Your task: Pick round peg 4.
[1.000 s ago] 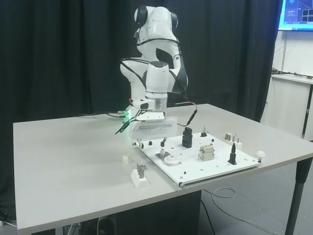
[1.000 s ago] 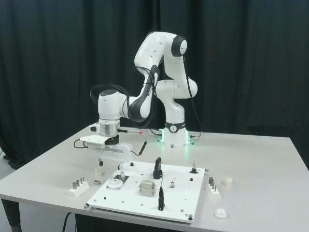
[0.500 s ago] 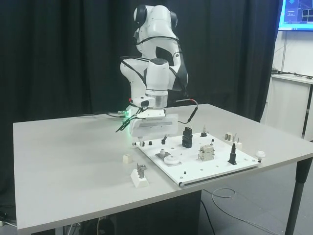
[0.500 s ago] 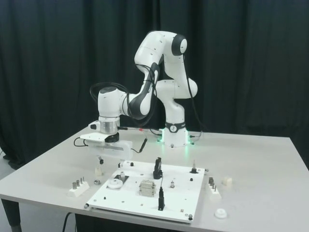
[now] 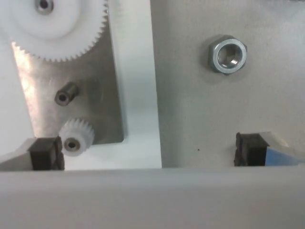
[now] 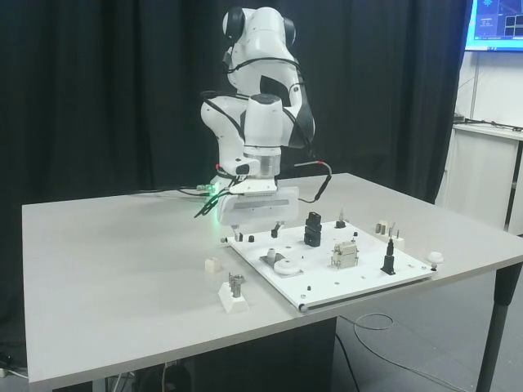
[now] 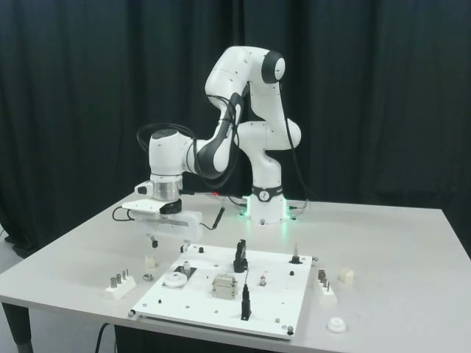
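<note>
The gripper [image 5: 147, 151] is held spread wide with nothing between its black fingertips [image 5: 45, 152], hung above the near-left edge of the white assembly board [image 6: 359, 278], so that one tip is seen over the board and the other over the bare grey table [image 6: 114, 261] just beside it. In the wrist view a large white gear [image 5: 57, 26] and a small white gear [image 5: 75, 139] are shown seated on a metal plate [image 5: 76, 76] let into the board, with a short pin [image 5: 66, 94] between them, while a steel nut [image 5: 227, 54] lies on the table just off the board's edge. No peg is caught between the tips. The round pegs are judged to be those stood upright in the small white holder [image 7: 118, 285], which is set on the table off the board's left front corner, apart from the gripper; which of them is peg 4 cannot be told. The holder appears to be kept clear of the board so that each peg can be reached from above, and the wide spread of the fingers is judged to be readiness for closing around one. The pick is not yet begun: the gripper would have to be carried away from the board, over the holder, and lowered around the peg
</note>
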